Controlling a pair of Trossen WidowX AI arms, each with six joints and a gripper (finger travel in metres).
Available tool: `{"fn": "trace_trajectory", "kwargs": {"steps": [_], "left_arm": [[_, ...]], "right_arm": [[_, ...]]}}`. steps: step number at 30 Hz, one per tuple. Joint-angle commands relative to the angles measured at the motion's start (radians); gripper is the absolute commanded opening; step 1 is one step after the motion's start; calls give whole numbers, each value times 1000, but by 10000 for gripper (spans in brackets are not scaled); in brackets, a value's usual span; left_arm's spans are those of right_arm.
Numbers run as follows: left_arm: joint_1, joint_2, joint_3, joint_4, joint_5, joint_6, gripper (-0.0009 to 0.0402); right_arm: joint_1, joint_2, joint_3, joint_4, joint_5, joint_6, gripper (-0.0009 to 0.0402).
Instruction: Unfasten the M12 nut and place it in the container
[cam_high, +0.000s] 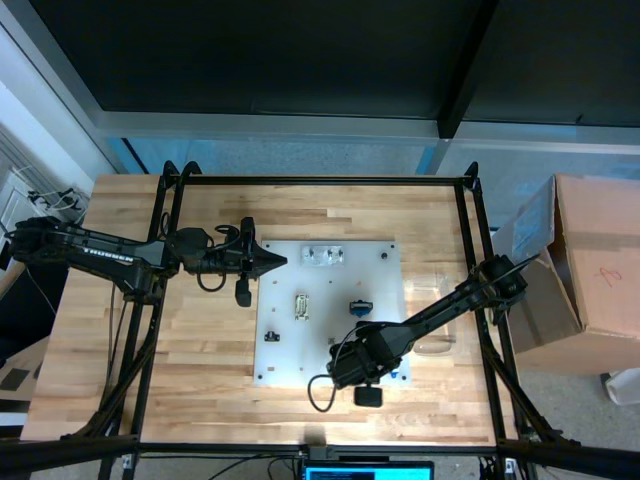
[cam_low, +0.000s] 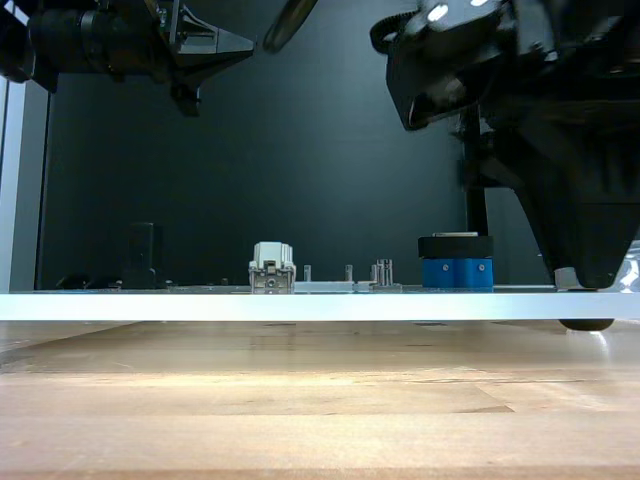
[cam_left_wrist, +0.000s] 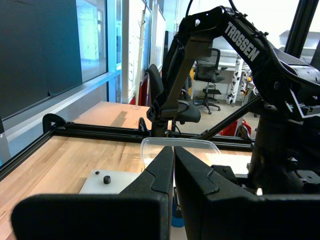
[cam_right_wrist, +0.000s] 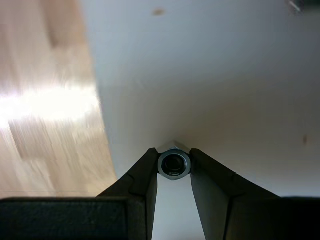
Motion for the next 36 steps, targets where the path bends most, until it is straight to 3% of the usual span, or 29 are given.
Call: {"fn": "trace_trajectory", "kwargs": {"steps": [1,20,29,36], "left_arm": [[0,0,0,0,0,0,0],[0,0,0,0,0,0,0],[0,0,0,0,0,0,0],[0,0,0,0,0,0,0]], "right_arm": [[1,0,-1,-5,-5,-211,12],[1,0,-1,-7,2,-1340,50],[1,2,-2,-8,1,-1361,80],[2,0,0,-9,-3,-1233,163]]}}
